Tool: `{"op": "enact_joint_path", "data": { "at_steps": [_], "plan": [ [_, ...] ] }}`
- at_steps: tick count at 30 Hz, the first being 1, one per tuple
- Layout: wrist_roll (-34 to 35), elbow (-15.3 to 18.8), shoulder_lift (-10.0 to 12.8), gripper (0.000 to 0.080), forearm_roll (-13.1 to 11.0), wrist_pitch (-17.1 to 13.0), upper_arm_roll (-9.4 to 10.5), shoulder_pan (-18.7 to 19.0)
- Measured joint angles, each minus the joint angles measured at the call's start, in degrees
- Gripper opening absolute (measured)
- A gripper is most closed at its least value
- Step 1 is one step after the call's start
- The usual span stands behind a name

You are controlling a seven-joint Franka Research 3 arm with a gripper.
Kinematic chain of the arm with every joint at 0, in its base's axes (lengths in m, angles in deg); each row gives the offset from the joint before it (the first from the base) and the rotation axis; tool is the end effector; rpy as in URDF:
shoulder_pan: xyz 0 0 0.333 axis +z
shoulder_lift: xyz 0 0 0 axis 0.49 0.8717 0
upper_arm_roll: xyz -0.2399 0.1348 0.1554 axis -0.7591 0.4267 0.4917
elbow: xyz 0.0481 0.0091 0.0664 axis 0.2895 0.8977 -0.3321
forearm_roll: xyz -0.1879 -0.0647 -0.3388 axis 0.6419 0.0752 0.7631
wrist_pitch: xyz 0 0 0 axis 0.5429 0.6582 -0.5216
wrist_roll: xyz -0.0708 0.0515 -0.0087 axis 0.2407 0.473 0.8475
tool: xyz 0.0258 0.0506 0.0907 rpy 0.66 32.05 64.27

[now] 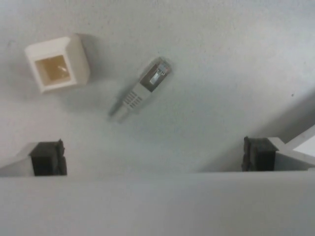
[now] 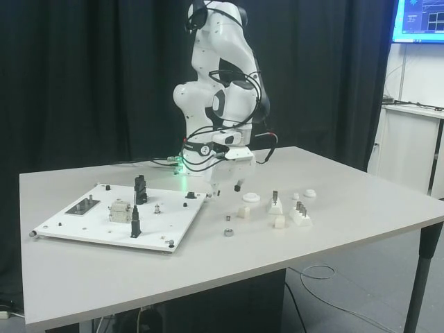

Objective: Pick large gear.

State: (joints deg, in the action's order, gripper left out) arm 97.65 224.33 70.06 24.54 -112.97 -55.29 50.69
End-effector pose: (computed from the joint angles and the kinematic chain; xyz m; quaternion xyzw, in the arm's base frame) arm 0.4804 -0.1019 0.2499 0.9663 -0.2517 -0.0034 0.0532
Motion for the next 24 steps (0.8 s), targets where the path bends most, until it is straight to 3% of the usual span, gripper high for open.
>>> {"op": "enact_joint_path", "data": {
  "at_steps": [9,16,24],
  "plan": [
    [2.8,0.1,-1.7,0.0800,-2.0,4.8,1.30,0.3],
    [6.3,0.9,-3.7,0.0800,-3.3,8.9,3.64,0.8],
    [11.4,2.9,-4.8,0.0800,-4.5,9.9,6.36,2.3]
  ]
}}
